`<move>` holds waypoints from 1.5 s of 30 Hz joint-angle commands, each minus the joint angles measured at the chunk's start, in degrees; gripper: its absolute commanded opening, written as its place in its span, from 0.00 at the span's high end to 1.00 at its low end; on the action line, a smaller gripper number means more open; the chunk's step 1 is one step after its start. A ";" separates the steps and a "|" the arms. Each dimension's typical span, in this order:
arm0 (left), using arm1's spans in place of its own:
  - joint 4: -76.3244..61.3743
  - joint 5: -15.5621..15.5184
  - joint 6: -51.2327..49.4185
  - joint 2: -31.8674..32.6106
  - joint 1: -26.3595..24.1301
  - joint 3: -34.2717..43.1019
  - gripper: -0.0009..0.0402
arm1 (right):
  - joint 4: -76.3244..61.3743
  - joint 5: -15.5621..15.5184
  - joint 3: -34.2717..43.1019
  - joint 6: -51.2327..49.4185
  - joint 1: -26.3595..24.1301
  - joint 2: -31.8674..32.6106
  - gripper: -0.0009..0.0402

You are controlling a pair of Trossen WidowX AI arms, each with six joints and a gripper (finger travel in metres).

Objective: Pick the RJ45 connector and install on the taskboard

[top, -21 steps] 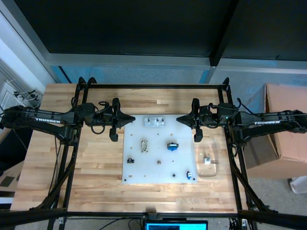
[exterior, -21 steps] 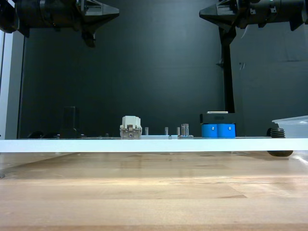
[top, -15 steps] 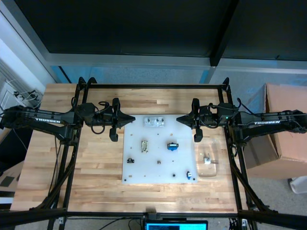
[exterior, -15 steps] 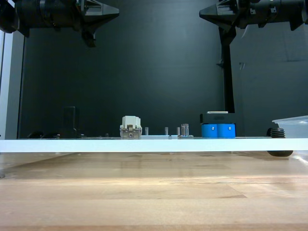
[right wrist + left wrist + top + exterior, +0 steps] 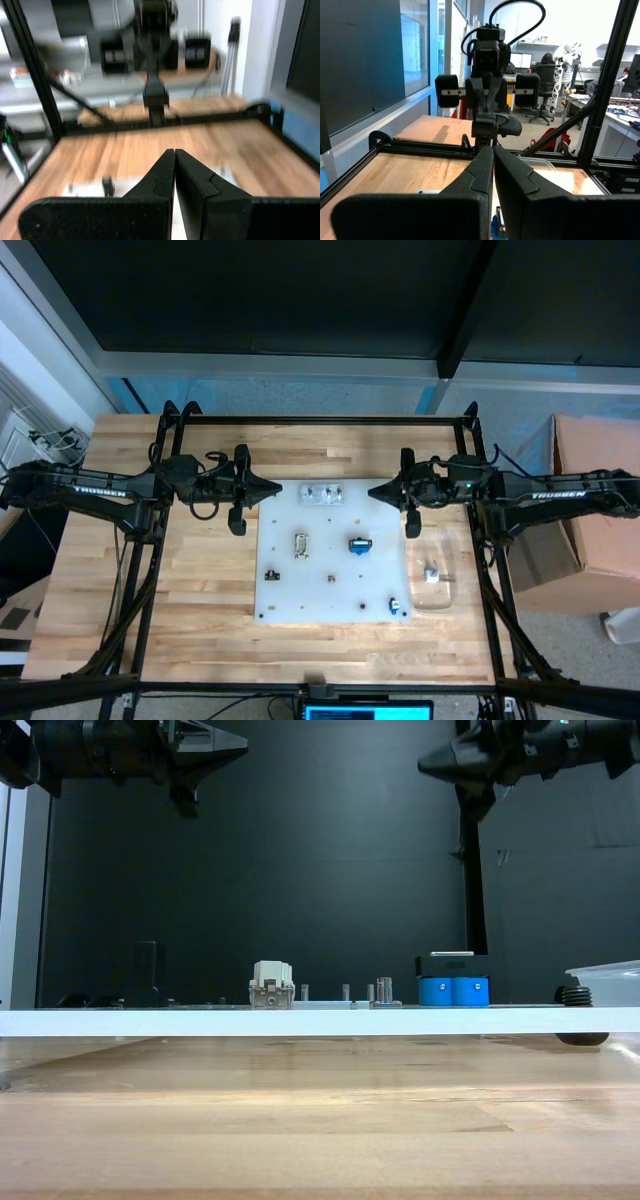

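High view, left tool (image 5: pixel 277 488), right tool (image 5: pixel 373 491) pressed together, outstretched over board (image 5: pixel 300 592) edges, connector (image 5: pixel 432 574) in tray (image 5: pixel 447 601).

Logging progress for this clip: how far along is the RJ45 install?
Nothing looks done. The small part that seems to be the RJ45 connector lies free in the clear tray right of the taskboard. Nothing in hand: left gripper and right gripper hover near the board's far corners, jaws shut, empty. Pick and install remain.

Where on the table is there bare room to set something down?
Bare wood left of the board and along the near edge. Crowded right: tray holding the connector. Left gripper and right gripper, both shut, hover over the board's far corners.
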 commanded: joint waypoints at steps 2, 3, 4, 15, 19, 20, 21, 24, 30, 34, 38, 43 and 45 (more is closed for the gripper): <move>0.00 0.00 0.02 0.02 0.00 0.02 0.98 | -12.02 -2.84 4.00 -0.02 0.61 -0.02 0.98; 0.00 0.00 0.00 0.02 0.02 0.02 0.98 | -14.51 -3.26 4.83 -0.04 1.01 -0.02 0.98; 0.00 0.00 0.00 0.02 0.02 0.02 0.98 | -17.22 -3.23 5.70 -0.04 1.51 -0.02 0.98; 0.00 0.00 0.00 0.02 0.00 0.02 0.98 | -47.80 -2.54 15.69 -1.05 8.72 0.00 0.98; 0.00 0.00 0.02 0.02 0.00 0.02 0.98 | -57.37 -2.21 18.67 -0.85 11.08 0.00 0.98; 0.00 0.00 0.02 0.02 0.02 0.02 0.98 | -59.56 -1.42 19.23 -0.61 11.76 0.00 0.98; 0.00 0.00 0.02 0.02 0.02 0.02 0.98 | -61.75 -0.59 19.76 -0.13 12.63 -0.02 0.98; 0.00 0.00 0.02 0.02 0.00 0.02 0.98 | -68.81 1.29 21.14 1.79 15.96 -0.35 0.98; 0.00 0.00 0.00 0.02 0.02 0.02 0.98 | -76.00 4.46 21.94 9.14 23.91 -0.72 0.98; 0.00 0.00 0.00 0.02 0.00 0.02 0.98 | -80.11 4.68 21.94 15.87 29.62 -0.72 0.98; 0.00 0.00 0.02 0.02 0.00 0.02 0.98 | -84.52 4.76 21.94 21.18 34.53 -0.72 0.98; 0.00 0.00 0.00 0.02 0.02 0.02 0.98 | -86.09 4.79 21.90 25.24 36.92 -0.59 0.97; 0.00 0.00 0.00 0.02 0.00 0.02 0.98 | -86.09 4.81 21.81 25.94 36.92 -0.59 0.95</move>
